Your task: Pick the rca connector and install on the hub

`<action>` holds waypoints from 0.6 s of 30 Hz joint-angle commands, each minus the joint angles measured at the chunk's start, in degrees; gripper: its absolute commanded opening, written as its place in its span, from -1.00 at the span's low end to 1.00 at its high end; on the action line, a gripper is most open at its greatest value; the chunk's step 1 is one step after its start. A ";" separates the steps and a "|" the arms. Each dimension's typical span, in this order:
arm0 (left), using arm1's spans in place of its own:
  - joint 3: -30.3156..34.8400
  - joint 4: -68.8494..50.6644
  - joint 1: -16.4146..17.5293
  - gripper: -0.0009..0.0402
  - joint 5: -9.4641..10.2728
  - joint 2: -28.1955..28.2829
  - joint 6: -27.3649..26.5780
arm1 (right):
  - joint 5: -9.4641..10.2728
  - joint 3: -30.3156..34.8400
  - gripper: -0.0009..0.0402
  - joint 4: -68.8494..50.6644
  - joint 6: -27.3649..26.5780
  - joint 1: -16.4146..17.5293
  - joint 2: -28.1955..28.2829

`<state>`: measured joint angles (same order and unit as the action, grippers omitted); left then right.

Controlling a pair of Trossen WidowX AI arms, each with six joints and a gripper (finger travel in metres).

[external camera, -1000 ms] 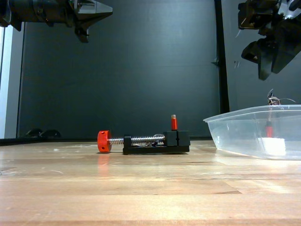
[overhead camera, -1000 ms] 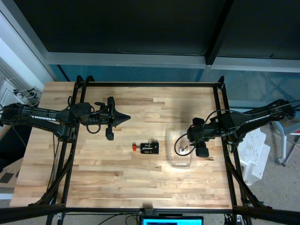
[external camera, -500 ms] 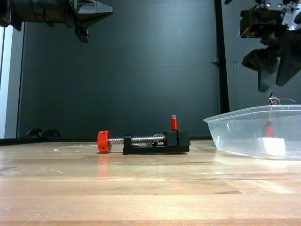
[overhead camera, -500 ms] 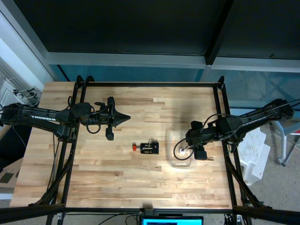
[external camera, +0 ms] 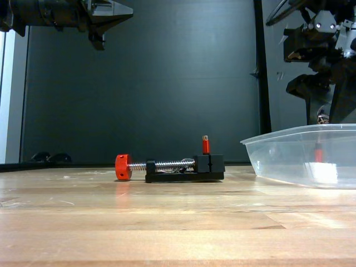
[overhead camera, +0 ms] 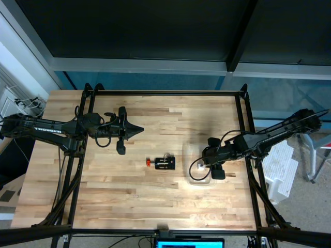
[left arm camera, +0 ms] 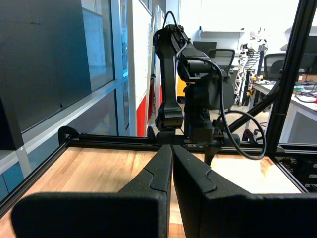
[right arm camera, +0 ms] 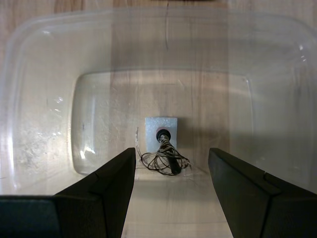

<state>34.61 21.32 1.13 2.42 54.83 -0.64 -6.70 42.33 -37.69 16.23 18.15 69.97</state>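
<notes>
**Right gripper point(overhead camera: 206, 166) poised above the rca connector point(right arm camera: 165, 143)**

High view: the hub point(overhead camera: 164, 164) lies mid-table. The left gripper point(overhead camera: 140, 130) hangs at its 10 o'clock. A clear tray point(overhead camera: 187, 155) sits at the hub's 3 o'clock, with the right gripper over it.

Low view: the right gripper's tips hang about level with the tray rim.

Left wrist view: fingers pressed together, holding nothing.

Right wrist view: fingers spread wide either side of the connector, which stands on a white square piece point(right arm camera: 161, 125) among thin wires.

The step looks like reaching to pick. Next, lower straight down and close on the plug, avoiding the wires.

Dark rca connector point(right arm camera: 166, 146) stands on white square point(right arm camera: 152, 124) inside tray point(right arm camera: 29, 74); black red-knobbed hub point(overhead camera: 165, 164) lies apart.
</notes>
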 commanded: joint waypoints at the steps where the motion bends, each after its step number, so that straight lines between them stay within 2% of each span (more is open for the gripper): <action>1: 0.00 0.00 0.00 -0.95 -0.02 0.02 0.02 | 0.22 -0.20 0.04 1.25 -0.04 0.02 1.42; 14: 0.00 0.00 0.00 -0.95 -0.02 0.02 0.02 | 0.11 -2.45 0.03 7.06 0.00 0.02 5.70; 17: 0.00 0.00 0.00 -0.95 -0.02 0.02 0.02 | -1.42 -2.60 0.03 7.34 0.52 0.09 6.38; 18: 0.00 0.00 0.00 -0.95 0.00 0.02 0.02 | -1.40 -2.71 0.03 7.58 0.76 0.11 6.45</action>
<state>34.61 21.30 1.10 2.42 54.83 -0.62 -7.97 39.77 -30.30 16.51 18.24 76.31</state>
